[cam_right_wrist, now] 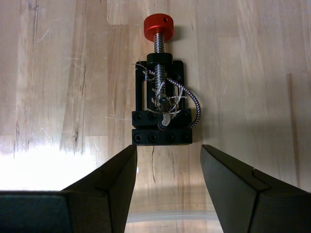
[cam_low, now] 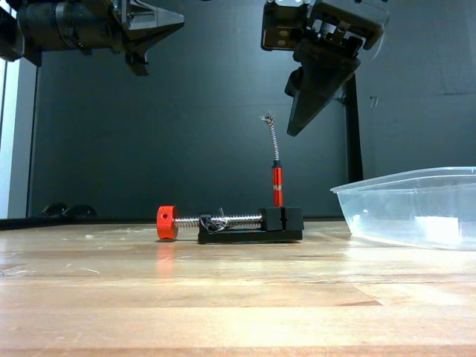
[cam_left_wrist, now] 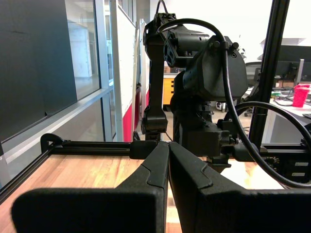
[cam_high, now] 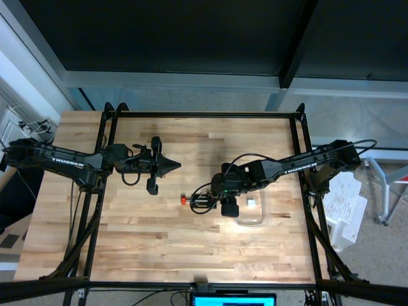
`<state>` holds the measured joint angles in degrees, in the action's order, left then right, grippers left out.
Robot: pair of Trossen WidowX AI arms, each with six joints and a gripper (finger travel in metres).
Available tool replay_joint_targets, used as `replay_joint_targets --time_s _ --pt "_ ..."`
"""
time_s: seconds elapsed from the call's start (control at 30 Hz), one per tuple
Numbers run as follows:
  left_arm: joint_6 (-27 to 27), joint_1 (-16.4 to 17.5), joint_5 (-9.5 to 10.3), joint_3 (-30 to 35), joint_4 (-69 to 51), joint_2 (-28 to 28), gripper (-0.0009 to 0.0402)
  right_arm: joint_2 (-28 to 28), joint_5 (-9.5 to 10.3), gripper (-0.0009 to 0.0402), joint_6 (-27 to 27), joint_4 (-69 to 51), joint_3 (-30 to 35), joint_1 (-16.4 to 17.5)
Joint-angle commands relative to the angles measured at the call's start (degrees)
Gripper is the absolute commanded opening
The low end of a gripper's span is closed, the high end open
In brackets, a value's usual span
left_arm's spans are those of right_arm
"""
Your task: Pick the RCA connector and install on taskboard
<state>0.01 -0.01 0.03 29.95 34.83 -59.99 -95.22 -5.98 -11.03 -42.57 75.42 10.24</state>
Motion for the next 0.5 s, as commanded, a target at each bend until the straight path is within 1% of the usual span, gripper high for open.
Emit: replay_joint_targets --time_s 0.03,0.2,0.33,0.47,0.5 --pt "-0.02 0.0 0.0 0.0 -0.07 0.0 0.0 1.66 -0.02 0.0162 0.07 0.46 -0.76 0.02" --pt "-0.02 0.0 0.0 0.0 -0.04 0.0 0.0 6.78 -0.02 0.0123 0.07 1.79 -4.24 -0.04" --pt "-0.02 0.0 0.0 0.0 -0.04 0.0 0.0 11.61 -0.02 0.0082 0.0 4.52 -7.23 -0.09" --pt "0.0 0.0 0.0 0.0 -0.07 0.0 0.0 15.32 -0.02 0.0038 0.02 4.83 -8.55 -0.11" --pt "-0.02 0.02 0.0 0.0 -0.11 -0.02 0.0 16.26 -0.39 0.0028 0.02 4.92 -8.9 -0.11"
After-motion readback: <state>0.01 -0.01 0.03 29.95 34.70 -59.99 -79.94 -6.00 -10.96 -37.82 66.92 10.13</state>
